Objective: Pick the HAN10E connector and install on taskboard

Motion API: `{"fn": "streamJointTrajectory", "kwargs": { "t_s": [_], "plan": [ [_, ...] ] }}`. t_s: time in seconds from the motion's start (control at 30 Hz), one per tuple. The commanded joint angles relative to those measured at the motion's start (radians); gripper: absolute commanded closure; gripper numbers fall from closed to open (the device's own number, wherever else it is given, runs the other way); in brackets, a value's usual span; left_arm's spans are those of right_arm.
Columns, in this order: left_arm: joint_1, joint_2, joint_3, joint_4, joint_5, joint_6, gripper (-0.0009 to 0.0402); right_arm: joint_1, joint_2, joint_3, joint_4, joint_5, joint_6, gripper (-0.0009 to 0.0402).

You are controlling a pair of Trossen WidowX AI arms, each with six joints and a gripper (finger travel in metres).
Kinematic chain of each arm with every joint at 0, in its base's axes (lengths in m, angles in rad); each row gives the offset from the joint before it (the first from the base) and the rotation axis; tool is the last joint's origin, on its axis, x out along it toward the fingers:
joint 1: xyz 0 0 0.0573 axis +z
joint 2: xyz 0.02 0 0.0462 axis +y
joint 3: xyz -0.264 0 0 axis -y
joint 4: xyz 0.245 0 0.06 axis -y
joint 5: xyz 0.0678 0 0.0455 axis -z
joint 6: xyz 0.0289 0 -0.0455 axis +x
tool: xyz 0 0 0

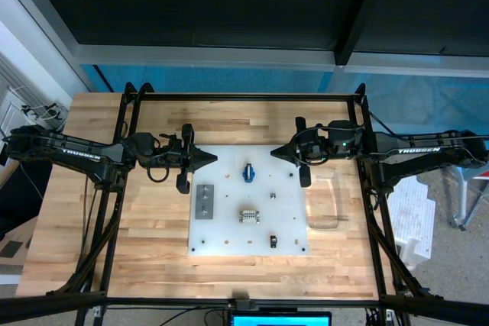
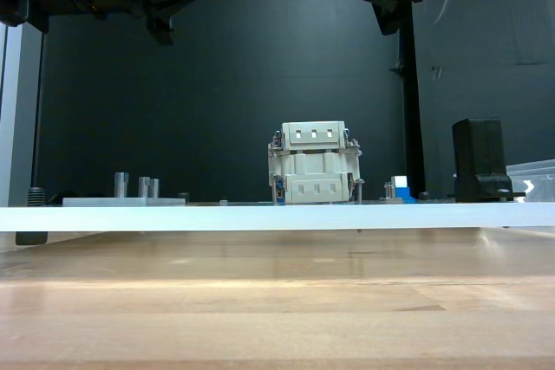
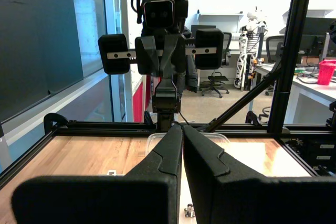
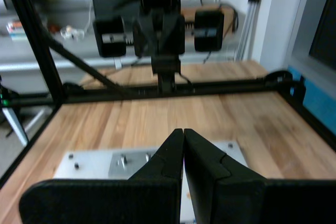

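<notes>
Pale wood planks make up the table (image 1: 153,242) you are looking down on, ringed by a black frame (image 1: 244,97).

Start at the left gripper (image 1: 212,159). Its wrist view shows you the fingers (image 3: 168,153) pressed together along their inner faces, with nothing between them. The right gripper (image 1: 274,152) matches it, its fingers (image 4: 169,156) flat against each other and empty.

From above, you see both tips pointing inward over the far edge of the taskboard (image 1: 229,238), facing one another with a gap between them. Only the low view gives you their height: both hang well above the board.

The HAN10E connector (image 1: 247,217) stands on the taskboard's near half, well apart from either gripper. From above it is just a small pale rectangle. The low view shows you more: a beige body in two stacked tiers, with silvery metal at its sides.

To its left on the board lies the grey block (image 1: 205,201). The blue part (image 1: 248,172) sits farther back, near the gap between the tips. A black fitting (image 1: 273,241) stands near the board's front edge.

Off the board's right side, a clear tray (image 1: 330,204) rests on the table.
</notes>
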Motion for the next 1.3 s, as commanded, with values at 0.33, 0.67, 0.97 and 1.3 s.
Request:
{"fn": "streamJointTrajectory", "kwargs": {
  "t_s": [0.33, 0.67, 0.97, 1.3],
  "plan": [
    [0.0, 0.0, 0.0, 0.0, 0.0, 0.0, 0.0392, 0.001, -0.052, -0.125, 0.19, 0.026, 0.013, 0.0393],
    [0.0, 0.0, 0.0, 0.0, 0.0, 0.0, 0.0392, 0.002, -0.108, -0.189, 0.209, 0.03, 0.028, 0.0393],
    [0.0, 0.0, 0.0, 0.0, 0.0, 0.0, 0.0392, 0.006, -0.121, -0.243, 0.286, 0.029, 0.062, 0.0393],
    [0.0, 0.0, 0.0, 0.0, 0.0, 0.0, 0.0392, 0.008, -0.121, -0.239, 0.283, 0.01, 0.062, 0.0393]
  ]
}}
